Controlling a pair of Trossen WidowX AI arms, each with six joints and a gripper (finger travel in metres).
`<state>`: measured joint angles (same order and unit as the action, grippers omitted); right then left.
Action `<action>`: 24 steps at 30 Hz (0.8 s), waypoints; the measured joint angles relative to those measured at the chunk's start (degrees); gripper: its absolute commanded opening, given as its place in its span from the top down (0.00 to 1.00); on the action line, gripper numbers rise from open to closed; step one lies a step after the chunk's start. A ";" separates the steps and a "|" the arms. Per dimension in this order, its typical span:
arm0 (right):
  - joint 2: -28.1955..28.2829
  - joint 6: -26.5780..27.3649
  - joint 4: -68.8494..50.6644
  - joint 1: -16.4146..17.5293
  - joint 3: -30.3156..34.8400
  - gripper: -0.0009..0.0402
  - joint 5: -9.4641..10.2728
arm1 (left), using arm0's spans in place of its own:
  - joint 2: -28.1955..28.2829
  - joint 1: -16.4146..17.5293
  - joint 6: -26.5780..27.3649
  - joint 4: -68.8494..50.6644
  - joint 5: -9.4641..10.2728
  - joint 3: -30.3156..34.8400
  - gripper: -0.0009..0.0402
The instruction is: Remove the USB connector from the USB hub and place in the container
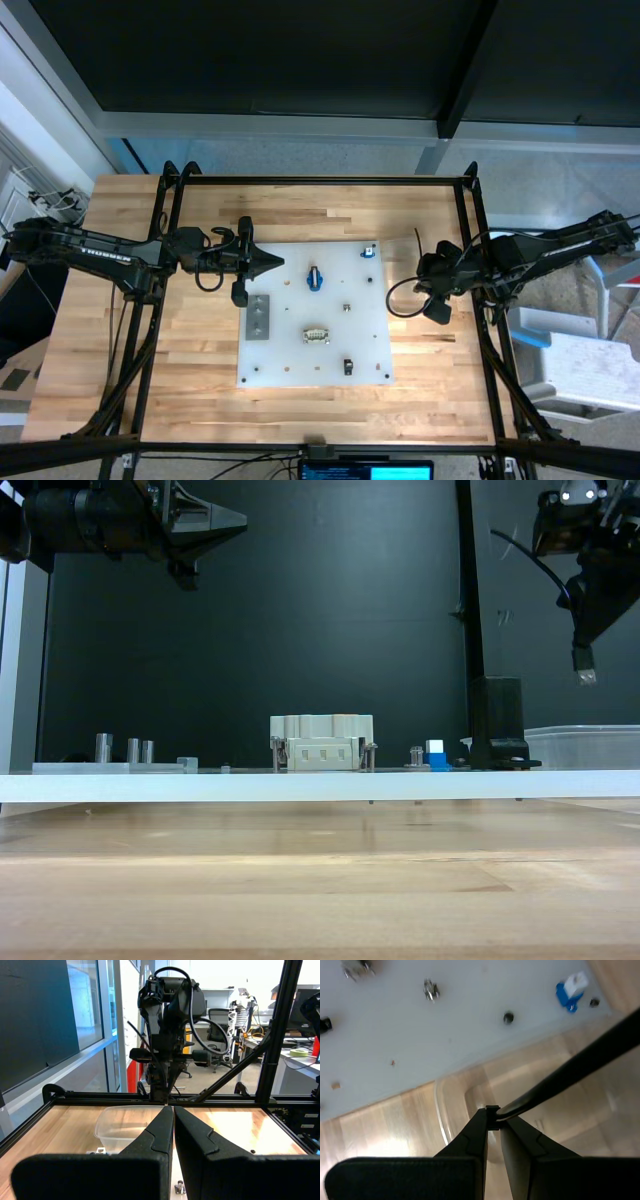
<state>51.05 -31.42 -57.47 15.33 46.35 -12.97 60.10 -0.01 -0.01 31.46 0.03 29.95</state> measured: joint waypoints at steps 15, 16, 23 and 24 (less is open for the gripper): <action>0.24 -4.74 -0.24 -0.63 -4.79 0.98 4.07 | 0.00 0.00 0.00 0.00 0.02 0.00 0.98; 0.35 -4.74 -0.42 -0.63 -4.79 0.98 4.07 | 0.00 0.00 0.00 0.00 0.02 -0.02 0.98; 0.81 -4.46 -0.55 -0.63 -4.79 0.88 4.04 | 0.00 0.00 0.00 0.00 0.00 0.00 0.98; 0.81 -4.46 -0.55 -0.63 -4.79 0.86 4.04 | 0.00 0.00 0.00 0.00 0.00 -0.02 0.98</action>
